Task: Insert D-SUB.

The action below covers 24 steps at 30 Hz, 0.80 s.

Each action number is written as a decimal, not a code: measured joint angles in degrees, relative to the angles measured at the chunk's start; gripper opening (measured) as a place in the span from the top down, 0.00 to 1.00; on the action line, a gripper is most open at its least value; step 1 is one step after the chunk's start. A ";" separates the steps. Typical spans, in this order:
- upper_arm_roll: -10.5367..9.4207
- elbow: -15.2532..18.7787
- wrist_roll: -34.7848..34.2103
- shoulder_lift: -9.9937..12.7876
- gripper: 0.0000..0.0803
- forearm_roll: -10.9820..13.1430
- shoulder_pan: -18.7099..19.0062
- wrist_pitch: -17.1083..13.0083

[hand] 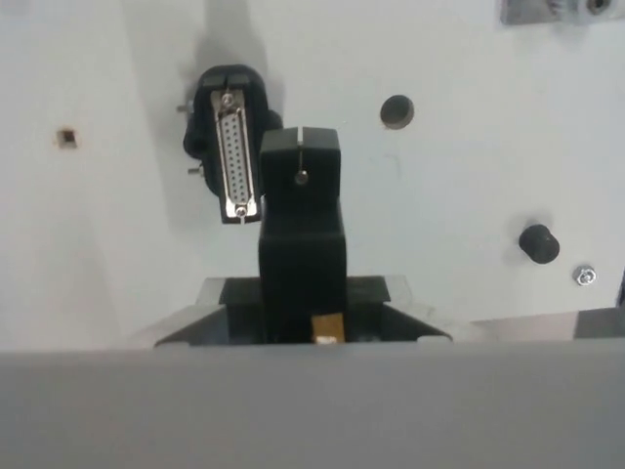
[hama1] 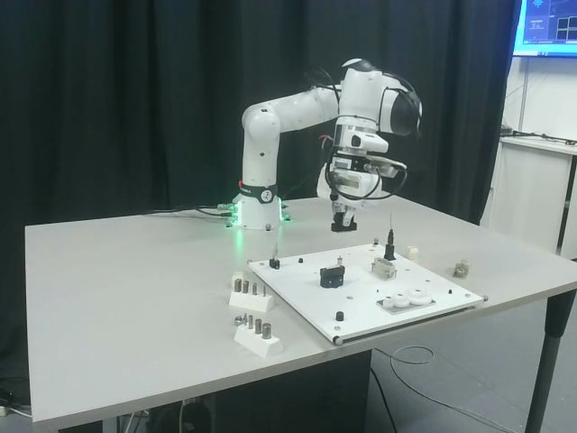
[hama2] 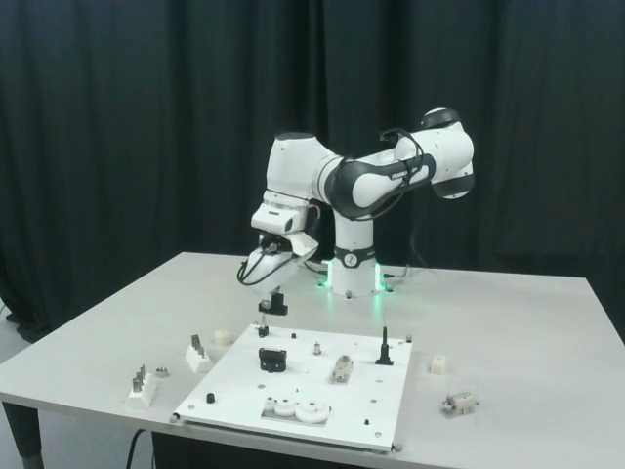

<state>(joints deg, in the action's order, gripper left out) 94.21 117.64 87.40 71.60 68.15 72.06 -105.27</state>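
Observation:
The D-SUB connector [hand: 234, 156] has a black housing and lies on the white board [hand: 459, 176] with its grey pin face turned up. It also shows as a small black block on the board [hama1: 332, 277] [hama2: 270, 360]. My gripper [hand: 301, 137] hangs well above the board [hama1: 424, 311], beside the connector and not touching it. Its black fingers [hand: 300, 186] are shut, pressed together with only a thin seam between them and nothing visible in the grip. From the room cameras the gripper [hama1: 343, 224] [hama2: 277, 306] points straight down over the board's far part.
Two black pegs [hand: 396, 110] [hand: 538, 243] stick up from the board. White gears [hama1: 406, 300] and an upright black post [hama1: 391, 244] stand on it. Two white blocks with grey pins [hama1: 248, 290] [hama1: 259, 334] and a small part [hama1: 462, 268] lie on the grey table [hama1: 126, 298].

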 joint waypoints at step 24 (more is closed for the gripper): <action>-2.52 1.02 2.36 0.00 0.81 -0.20 -0.64 0.09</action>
<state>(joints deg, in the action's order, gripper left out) 91.69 118.66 89.75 71.60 67.96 71.41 -105.18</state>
